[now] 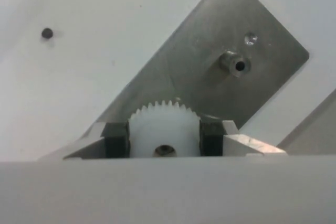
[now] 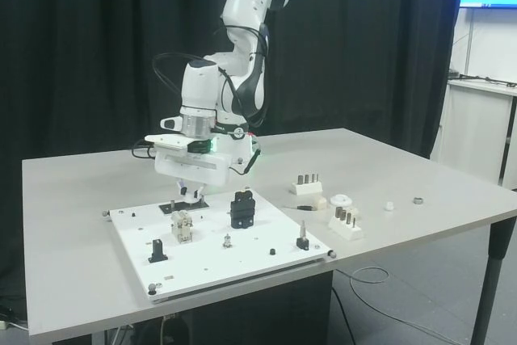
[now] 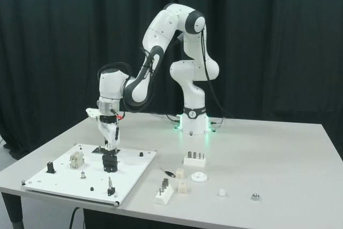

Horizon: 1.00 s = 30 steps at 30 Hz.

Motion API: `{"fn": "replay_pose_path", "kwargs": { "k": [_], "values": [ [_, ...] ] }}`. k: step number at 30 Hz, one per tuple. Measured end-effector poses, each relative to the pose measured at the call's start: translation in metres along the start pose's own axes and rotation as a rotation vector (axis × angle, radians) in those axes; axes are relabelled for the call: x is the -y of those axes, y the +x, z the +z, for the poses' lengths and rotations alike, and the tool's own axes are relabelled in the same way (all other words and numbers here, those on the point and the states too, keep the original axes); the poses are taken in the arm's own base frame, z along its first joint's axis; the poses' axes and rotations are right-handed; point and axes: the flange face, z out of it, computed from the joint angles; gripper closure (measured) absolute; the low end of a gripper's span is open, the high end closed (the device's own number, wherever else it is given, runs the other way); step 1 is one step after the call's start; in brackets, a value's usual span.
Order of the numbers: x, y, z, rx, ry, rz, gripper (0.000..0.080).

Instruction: Insert medium gear.

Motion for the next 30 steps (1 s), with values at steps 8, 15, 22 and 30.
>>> {"fn": "replay_pose_path", "kwargs": {
  "k": [8, 15, 22, 30],
  "values": [
    [-0.0017, -0.0007, 0.0013, 0.002, -0.001, 0.018, 0.0520],
    [-0.0029, -0.0011, 0.0022, 0.003, -0.004, 0.019, 0.0323],
    [-0.0034, -0.0008, 0.0024, 0.003, -0.005, 0.020, 0.0014],
    [-0.0039, 0.0001, 0.0021, 0.003, -0.004, 0.021, 0.0005]
  ]
}}
